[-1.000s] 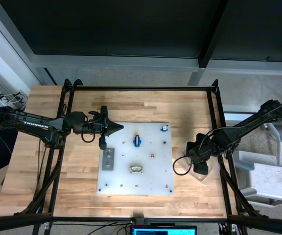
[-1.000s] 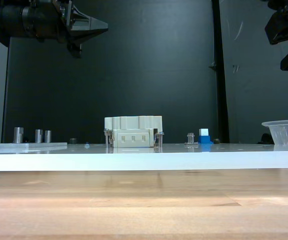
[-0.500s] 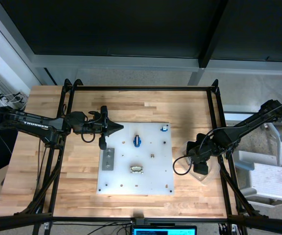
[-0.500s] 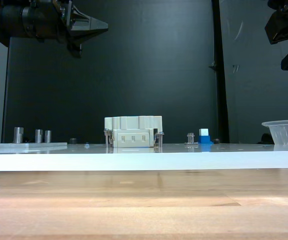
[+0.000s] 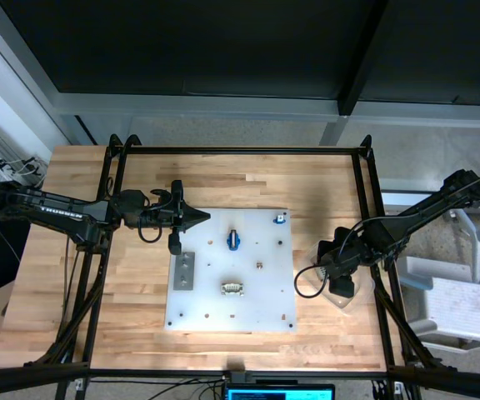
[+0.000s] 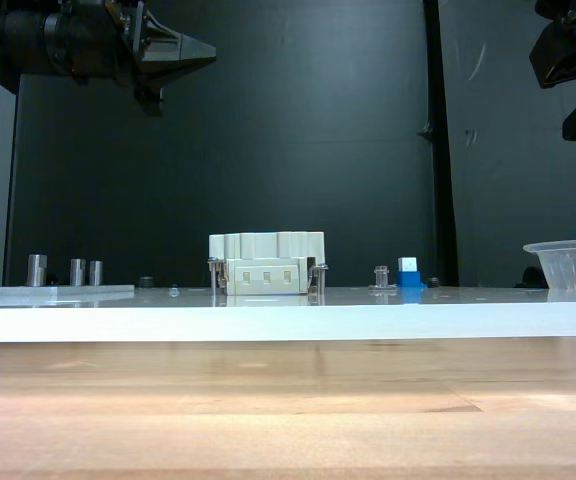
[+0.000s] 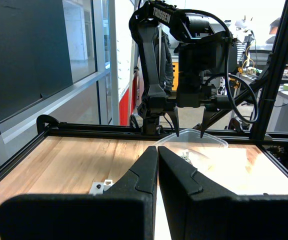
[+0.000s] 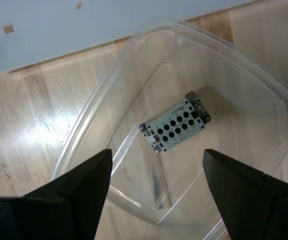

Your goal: Remove the HAN10-E connector and place it in the container

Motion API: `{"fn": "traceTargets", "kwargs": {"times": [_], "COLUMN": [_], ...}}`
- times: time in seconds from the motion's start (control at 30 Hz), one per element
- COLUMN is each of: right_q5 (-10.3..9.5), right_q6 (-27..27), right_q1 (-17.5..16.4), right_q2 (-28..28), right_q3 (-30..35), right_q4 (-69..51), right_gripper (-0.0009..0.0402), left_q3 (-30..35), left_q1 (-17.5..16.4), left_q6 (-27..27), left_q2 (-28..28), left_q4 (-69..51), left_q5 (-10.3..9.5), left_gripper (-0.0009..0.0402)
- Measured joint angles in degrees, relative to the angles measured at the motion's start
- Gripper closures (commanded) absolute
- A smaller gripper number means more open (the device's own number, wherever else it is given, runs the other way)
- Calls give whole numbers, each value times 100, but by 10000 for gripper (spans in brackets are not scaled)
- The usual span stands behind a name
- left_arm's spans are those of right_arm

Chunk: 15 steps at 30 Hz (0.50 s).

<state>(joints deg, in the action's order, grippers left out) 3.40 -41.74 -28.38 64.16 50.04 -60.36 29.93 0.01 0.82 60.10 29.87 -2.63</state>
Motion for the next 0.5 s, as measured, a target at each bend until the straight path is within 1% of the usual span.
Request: {"fn": "traceTargets", "kwargs": {"times": [0.3,0.5], "right_q5": [2,2], "right_q6": [0,-2], "right_q1": [0,0], "right_q2": [0,0], "right_q3": [0,0], "right_q4": [0,0], "right_gripper": [140,153], "left_q3": [2,2], "left_q1": [0,0], "left_q6": [-2,0], "left_q2": [0,0], "left_q4": [-2,0], "left_q5": [-2,-2], "left_gripper": [393,393]}}
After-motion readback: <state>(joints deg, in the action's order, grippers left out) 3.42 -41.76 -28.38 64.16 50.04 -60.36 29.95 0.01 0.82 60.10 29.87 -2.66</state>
